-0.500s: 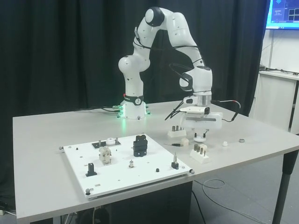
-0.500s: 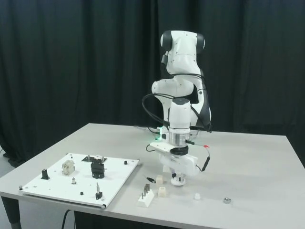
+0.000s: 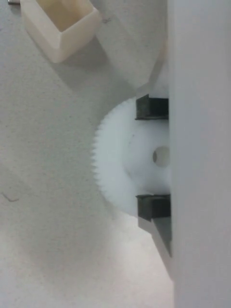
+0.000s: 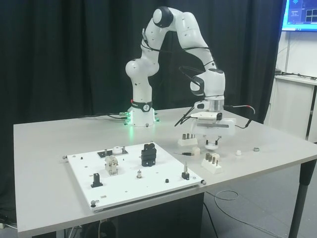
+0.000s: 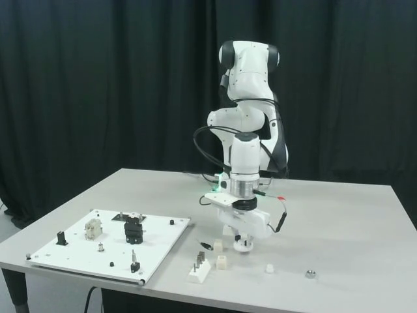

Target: Insert large gear.

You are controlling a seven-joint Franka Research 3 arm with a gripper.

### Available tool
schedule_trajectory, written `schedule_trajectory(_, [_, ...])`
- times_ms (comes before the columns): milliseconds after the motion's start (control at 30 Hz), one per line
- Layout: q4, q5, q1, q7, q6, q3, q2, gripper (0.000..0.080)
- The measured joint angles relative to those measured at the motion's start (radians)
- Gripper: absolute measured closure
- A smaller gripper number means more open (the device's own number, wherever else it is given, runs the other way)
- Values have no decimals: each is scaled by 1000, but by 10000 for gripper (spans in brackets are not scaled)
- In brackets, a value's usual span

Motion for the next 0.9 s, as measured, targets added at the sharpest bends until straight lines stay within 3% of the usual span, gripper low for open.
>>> schedule_trajectory(900, [0, -13, -5, 0, -2, 0, 0, 473])
